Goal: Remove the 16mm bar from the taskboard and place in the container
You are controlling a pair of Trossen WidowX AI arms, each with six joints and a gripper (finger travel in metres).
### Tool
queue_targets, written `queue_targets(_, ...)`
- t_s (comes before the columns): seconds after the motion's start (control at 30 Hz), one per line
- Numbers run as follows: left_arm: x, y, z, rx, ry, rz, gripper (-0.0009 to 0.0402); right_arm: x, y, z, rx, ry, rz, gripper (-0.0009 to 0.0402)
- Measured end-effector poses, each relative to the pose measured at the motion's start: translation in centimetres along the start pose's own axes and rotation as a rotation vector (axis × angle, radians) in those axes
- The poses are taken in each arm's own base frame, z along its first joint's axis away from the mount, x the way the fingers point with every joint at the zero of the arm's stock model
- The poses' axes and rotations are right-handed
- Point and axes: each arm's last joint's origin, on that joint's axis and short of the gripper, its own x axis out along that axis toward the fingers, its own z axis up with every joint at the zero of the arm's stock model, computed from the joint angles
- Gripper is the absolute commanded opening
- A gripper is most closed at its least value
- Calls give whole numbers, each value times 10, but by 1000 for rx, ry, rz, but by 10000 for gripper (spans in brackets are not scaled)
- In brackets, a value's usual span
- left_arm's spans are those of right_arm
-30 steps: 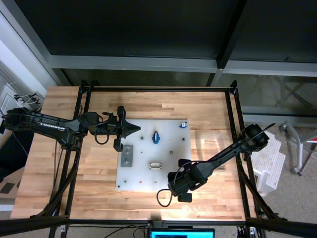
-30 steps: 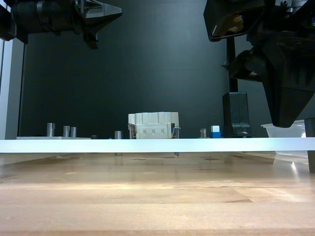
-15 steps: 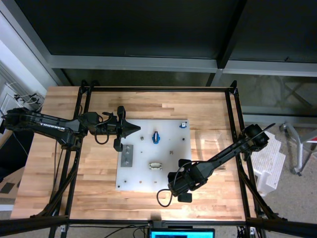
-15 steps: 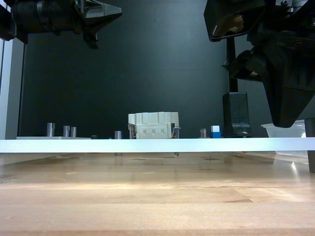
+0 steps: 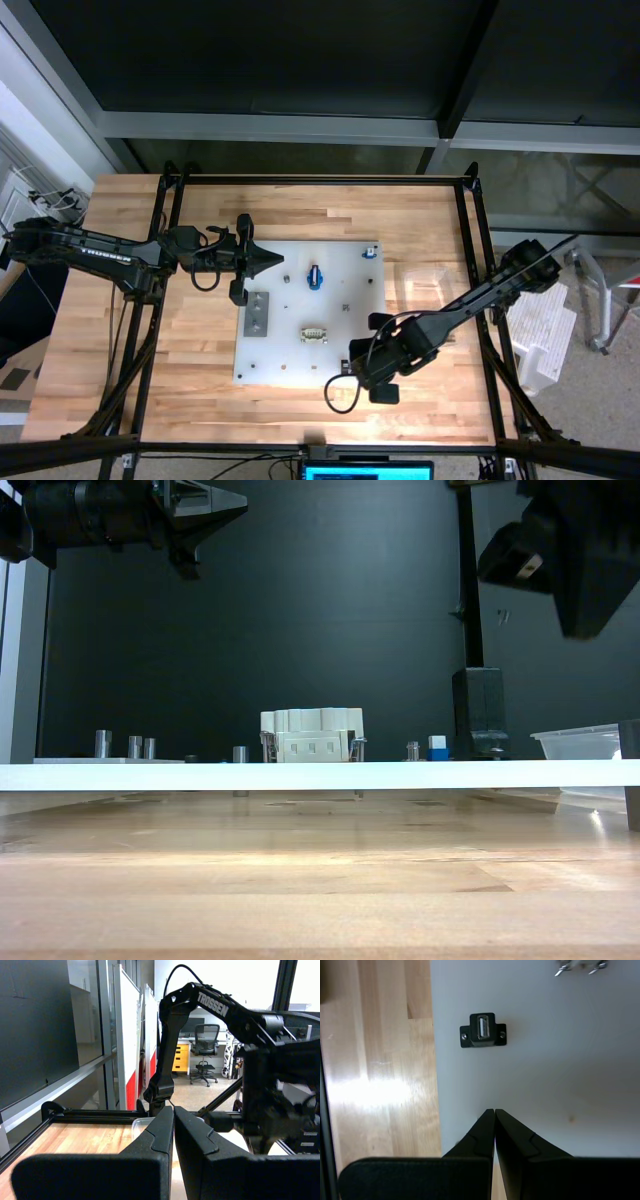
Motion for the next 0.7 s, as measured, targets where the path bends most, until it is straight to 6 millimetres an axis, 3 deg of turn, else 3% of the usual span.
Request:
queue_targets(0.43, 0, 0, 0, 0, 0, 0, 0, -11, -3, -16, -23, 5, 4, 9)
queue_targets(0.7, 0, 0, 0, 0, 1, 0, 0, -1, 1, -17, -45, 27, -9, 120)
